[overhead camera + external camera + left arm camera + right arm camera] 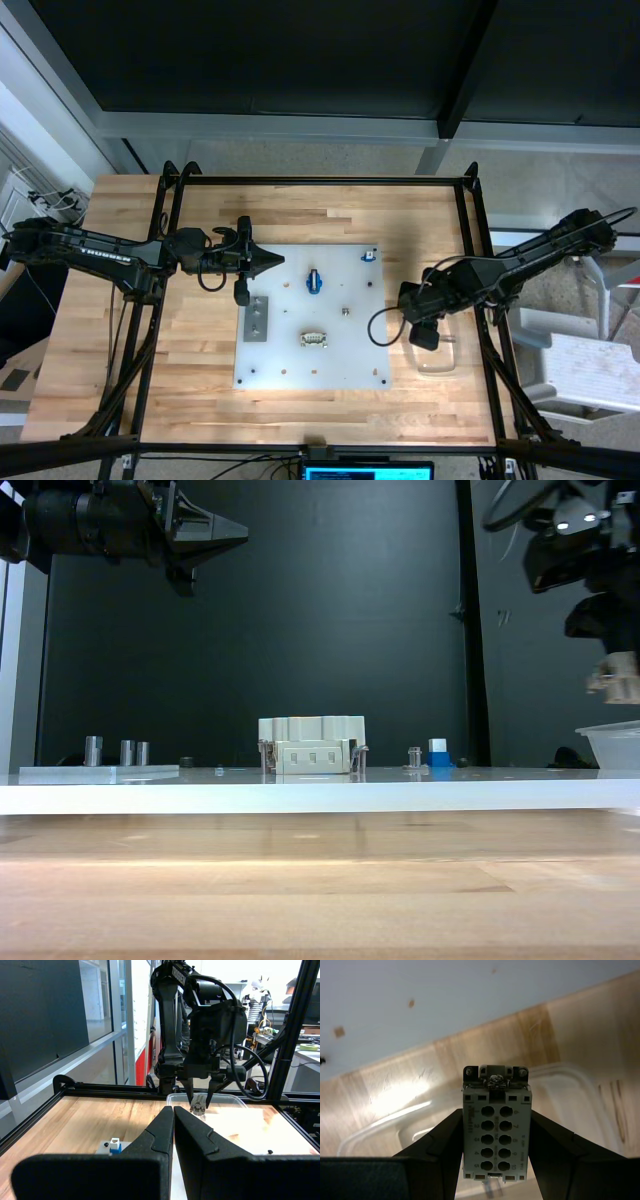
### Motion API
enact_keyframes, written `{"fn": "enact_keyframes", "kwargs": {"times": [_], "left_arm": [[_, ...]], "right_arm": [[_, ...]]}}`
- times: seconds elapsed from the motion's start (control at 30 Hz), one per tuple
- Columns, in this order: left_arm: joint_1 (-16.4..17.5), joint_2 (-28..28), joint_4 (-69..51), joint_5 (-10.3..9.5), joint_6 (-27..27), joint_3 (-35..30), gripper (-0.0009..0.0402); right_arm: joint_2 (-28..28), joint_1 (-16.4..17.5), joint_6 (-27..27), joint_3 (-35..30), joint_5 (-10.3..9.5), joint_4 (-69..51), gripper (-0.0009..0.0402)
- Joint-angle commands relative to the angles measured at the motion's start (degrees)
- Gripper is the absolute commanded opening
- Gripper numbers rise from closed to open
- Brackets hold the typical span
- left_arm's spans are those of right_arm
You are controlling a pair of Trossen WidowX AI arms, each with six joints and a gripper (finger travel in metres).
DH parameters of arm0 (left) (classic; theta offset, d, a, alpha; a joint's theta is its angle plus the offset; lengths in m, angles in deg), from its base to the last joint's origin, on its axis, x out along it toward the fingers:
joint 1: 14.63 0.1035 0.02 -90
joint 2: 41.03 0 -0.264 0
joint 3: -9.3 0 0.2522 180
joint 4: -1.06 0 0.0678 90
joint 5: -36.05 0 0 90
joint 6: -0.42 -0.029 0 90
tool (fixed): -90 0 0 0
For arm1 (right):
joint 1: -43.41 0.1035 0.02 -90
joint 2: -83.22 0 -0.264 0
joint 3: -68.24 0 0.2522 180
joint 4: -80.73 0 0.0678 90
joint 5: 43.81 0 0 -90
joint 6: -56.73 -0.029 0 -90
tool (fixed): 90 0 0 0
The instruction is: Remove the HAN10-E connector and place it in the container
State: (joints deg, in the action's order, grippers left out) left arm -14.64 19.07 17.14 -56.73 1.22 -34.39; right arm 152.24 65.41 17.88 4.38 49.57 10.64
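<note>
The HAN10-E connector, a grey-beige block with two rows of pin holes, hangs between the fingers of my right gripper, which is shut on it. From table height the connector hangs just above the clear container, right of the white board. The left wrist view shows the connector over the tub's rim. My left gripper is shut and empty, raised over the board's far left part.
On the white board stand a beige housing base, a small blue upright connector and a grey two-hole plate. A black frame runs around the table.
</note>
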Motion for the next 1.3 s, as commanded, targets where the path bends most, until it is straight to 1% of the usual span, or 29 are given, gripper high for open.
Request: {"fn": "enact_keyframes", "kwargs": {"times": [0.03, 0.3, 0.47, 0.7, 1.1, 1.3], "left_arm": [[0.02, 0.00, 0.02, 0.02, 0.00, -0.02, 0.0000], [0.02, 0.00, 0.02, 0.02, 0.00, -0.02, 0.0000], [0.00, 0.00, 0.02, 0.00, 0.00, -0.02, 0.0000], [0.00, 0.00, 0.02, 0.00, 0.00, -0.02, 0.0000], [0.02, 0.02, 0.02, 0.02, 0.00, -0.02, 0.0000], [0.00, 0.00, 0.02, 0.02, 0.00, -0.02, 0.0000]], "right_arm": [[-1.20, 2.51, -1.92, 1.70, 0.00, 0.00, 0.0047], [-2.84, 8.26, -7.30, 6.14, 0.02, 0.52, 0.0047], [-2.93, 10.32, -8.85, 7.91, 0.07, 2.69, 0.0047], [-2.89, 10.78, -8.90, 10.97, 0.07, 7.45, 0.0047], [-2.89, 11.04, -8.92, 15.32, 0.07, 11.54, 0.0047], [-2.38, 11.08, -8.90, 16.13, 0.09, 12.41, 0.0047]]}}
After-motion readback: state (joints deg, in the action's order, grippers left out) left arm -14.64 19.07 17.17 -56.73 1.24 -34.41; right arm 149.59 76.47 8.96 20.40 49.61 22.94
